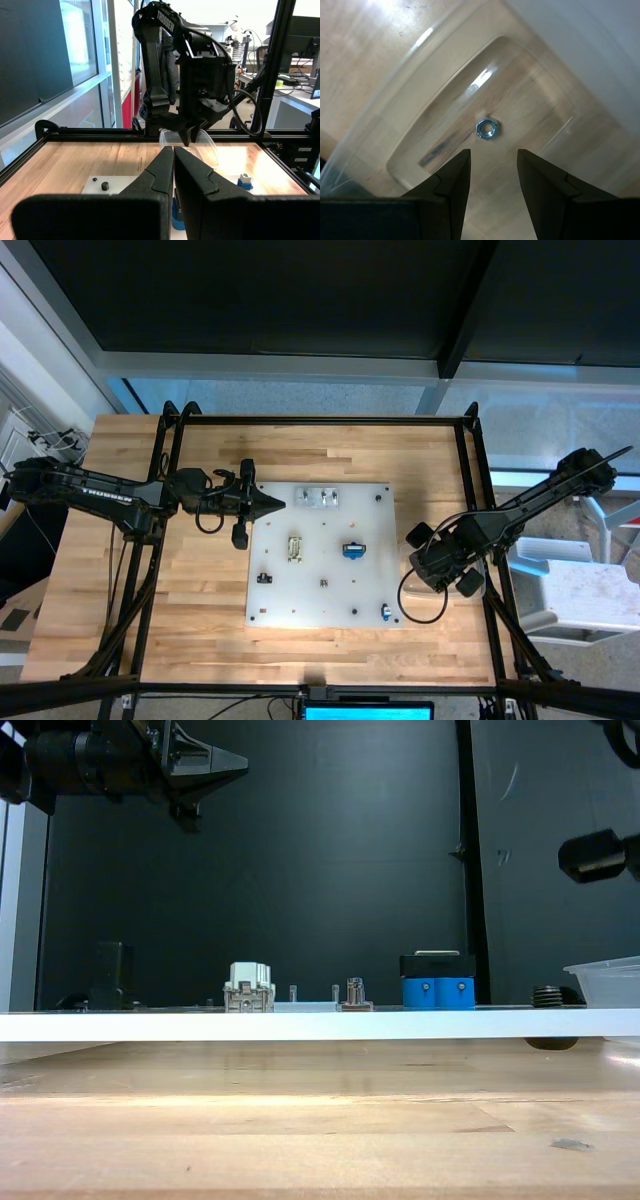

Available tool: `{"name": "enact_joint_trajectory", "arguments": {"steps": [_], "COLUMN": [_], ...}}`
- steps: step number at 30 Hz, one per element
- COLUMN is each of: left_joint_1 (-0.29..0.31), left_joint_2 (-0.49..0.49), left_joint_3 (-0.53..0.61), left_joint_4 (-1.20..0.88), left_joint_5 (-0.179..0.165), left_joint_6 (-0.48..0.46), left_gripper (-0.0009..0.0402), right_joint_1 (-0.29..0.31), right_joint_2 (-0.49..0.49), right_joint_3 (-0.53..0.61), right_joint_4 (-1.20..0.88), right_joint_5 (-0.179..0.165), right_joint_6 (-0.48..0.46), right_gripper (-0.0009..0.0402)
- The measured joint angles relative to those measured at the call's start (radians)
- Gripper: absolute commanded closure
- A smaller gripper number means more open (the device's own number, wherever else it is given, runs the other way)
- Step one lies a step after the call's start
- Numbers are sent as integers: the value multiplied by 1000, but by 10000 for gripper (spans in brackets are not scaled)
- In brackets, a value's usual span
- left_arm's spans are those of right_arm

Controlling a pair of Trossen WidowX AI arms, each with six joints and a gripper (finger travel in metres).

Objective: Pick the M12 fastener and fasten on the M12 threads

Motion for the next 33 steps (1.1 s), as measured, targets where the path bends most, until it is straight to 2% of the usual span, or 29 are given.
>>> {"name": "enact_joint_trajectory", "arguments": {"steps": [11, 26, 29, 33], "left_joint_1": [0, 0, 0, 0], "left_joint_2": [0, 0, 0, 0], "left_joint_3": [0, 0, 0, 0], "left_joint_4": [0, 0, 0, 0], "left_joint_5": [0, 0, 0, 0], "left_joint_6": [0, 0, 0, 0], "left_gripper": [393, 393, 393, 393], "right_joint_1": [13, 21, 22, 23], "right_joint_2": [44, 94, 95, 95], "right_joint_3": [-69, -82, -99, -114], "right_joint_4": [100, 143, 171, 184], "right_joint_5": [3, 4, 22, 24], "right_joint_6": [-24, -58, -64, -74], "right_gripper": [258, 258, 258, 258]}}
